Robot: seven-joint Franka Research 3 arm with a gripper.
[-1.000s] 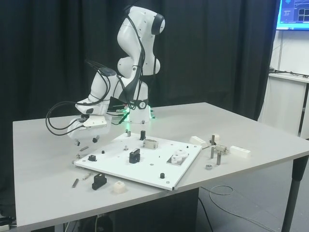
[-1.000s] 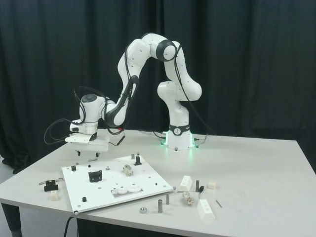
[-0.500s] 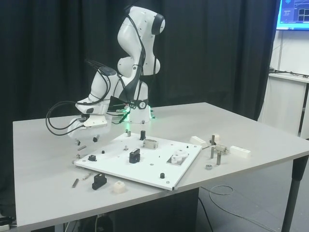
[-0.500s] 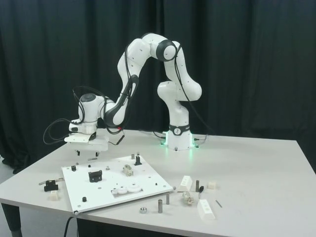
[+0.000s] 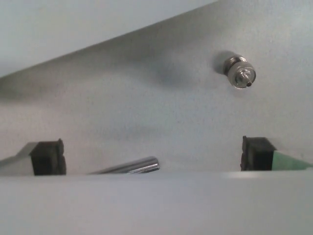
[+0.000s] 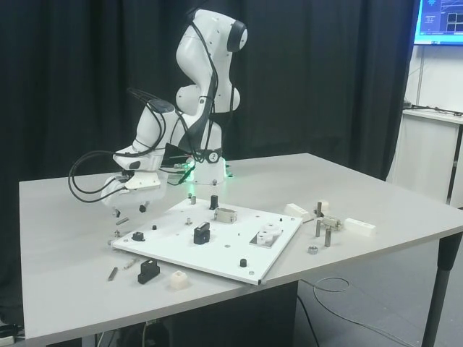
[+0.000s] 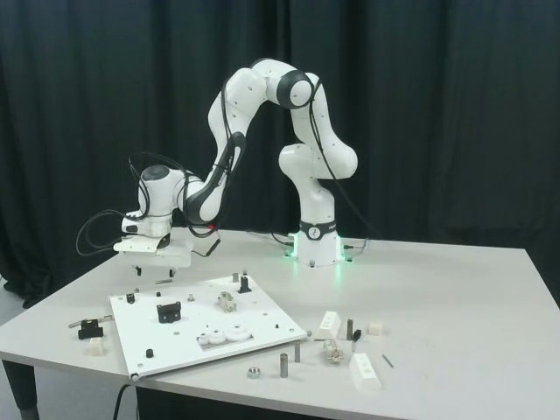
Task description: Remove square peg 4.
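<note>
While gripper hangs over board corner, wrist view: fingers spread apart, metal peg lying between them unclamped, bolt nearby. First room: gripper above white board edge. Second room: peg seemingly released for set-down.

White arm above white board
</note>
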